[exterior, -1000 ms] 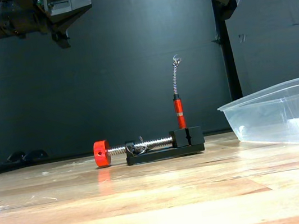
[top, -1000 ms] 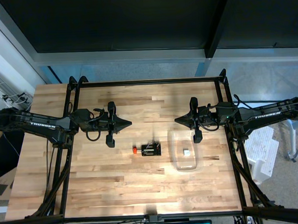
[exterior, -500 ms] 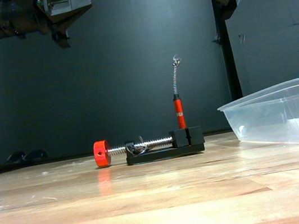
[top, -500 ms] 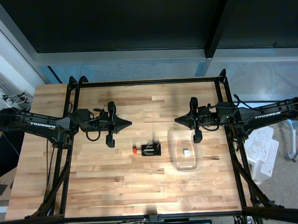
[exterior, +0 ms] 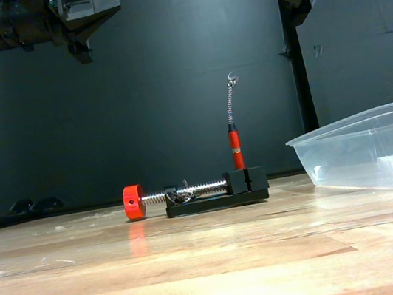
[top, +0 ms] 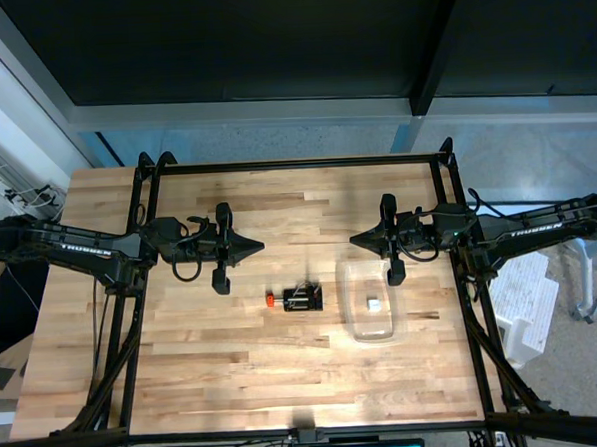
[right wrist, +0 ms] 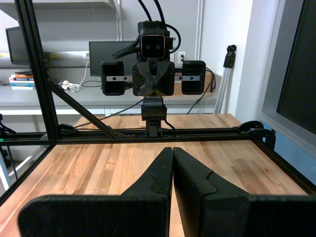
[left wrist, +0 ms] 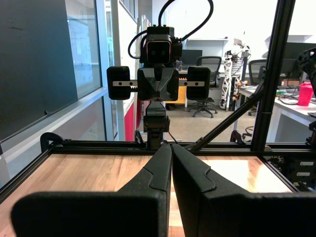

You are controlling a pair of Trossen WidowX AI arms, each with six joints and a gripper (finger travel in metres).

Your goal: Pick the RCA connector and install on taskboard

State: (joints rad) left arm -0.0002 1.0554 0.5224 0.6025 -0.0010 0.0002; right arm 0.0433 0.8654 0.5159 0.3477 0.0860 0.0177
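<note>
Both parked high, fingers pressed together: left end effector (top: 259, 248) and right end effector (top: 355, 242); RCA connector (exterior: 235, 145), upright on taskboard (exterior: 248, 182), looks light, so pinch stiff red barrel, not springy tail.

Wooden table (top: 236, 367) with the taskboard (top: 305, 299) and a clear plastic tray (top: 370, 327) near it.
</note>
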